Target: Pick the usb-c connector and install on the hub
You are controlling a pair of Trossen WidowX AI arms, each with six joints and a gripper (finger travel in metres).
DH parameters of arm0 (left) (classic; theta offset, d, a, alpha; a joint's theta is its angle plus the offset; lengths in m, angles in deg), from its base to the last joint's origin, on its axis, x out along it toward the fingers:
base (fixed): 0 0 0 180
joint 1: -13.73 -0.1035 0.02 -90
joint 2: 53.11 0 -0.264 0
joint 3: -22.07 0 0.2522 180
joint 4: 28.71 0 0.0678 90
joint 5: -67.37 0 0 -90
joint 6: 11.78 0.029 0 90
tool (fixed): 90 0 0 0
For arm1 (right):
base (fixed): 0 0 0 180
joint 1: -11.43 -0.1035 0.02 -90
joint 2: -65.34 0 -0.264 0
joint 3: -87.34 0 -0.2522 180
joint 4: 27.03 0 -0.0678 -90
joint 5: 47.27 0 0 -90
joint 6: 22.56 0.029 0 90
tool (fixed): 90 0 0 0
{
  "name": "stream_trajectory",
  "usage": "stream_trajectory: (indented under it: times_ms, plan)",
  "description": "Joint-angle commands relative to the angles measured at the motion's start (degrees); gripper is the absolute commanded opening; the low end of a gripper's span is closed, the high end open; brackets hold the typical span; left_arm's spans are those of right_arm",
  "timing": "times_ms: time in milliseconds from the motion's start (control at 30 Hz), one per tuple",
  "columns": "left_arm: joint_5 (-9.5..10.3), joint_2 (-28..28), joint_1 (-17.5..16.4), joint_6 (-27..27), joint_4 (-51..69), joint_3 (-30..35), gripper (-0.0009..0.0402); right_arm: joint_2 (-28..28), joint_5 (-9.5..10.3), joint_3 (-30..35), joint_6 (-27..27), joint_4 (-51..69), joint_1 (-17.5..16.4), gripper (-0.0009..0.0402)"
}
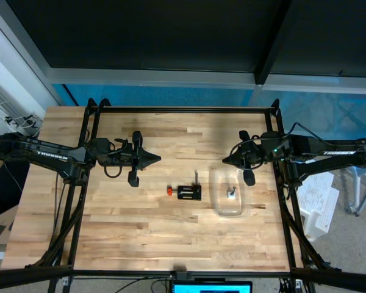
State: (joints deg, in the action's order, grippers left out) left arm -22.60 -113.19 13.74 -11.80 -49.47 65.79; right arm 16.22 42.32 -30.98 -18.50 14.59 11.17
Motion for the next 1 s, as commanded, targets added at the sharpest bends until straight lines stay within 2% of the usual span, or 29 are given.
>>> stream_trajectory:
  times_ms: [33,300,533,1000]
  plan:
    - [-0.02,-0.02,-0.02,0.0,-0.02,0.0,0.0,-2.32,0.04,4.02,0.26,9.16,-0.07,0.0]
    - [-0.02,-0.02,0.0,0.0,-0.02,0.0,0.0,-6.82,0.52,11.28,0.44,22.16,-0.28,0.0]
    - [-0.02,-0.04,-0.02,0.0,-0.02,0.0,0.0,-11.08,0.59,15.1,0.85,31.65,-0.57,0.0]
    - [-0.02,-0.04,0.0,0.0,-0.02,0.0,0.0,-17.0,0.61,16.09,2.84,36.57,-1.14,0.0]
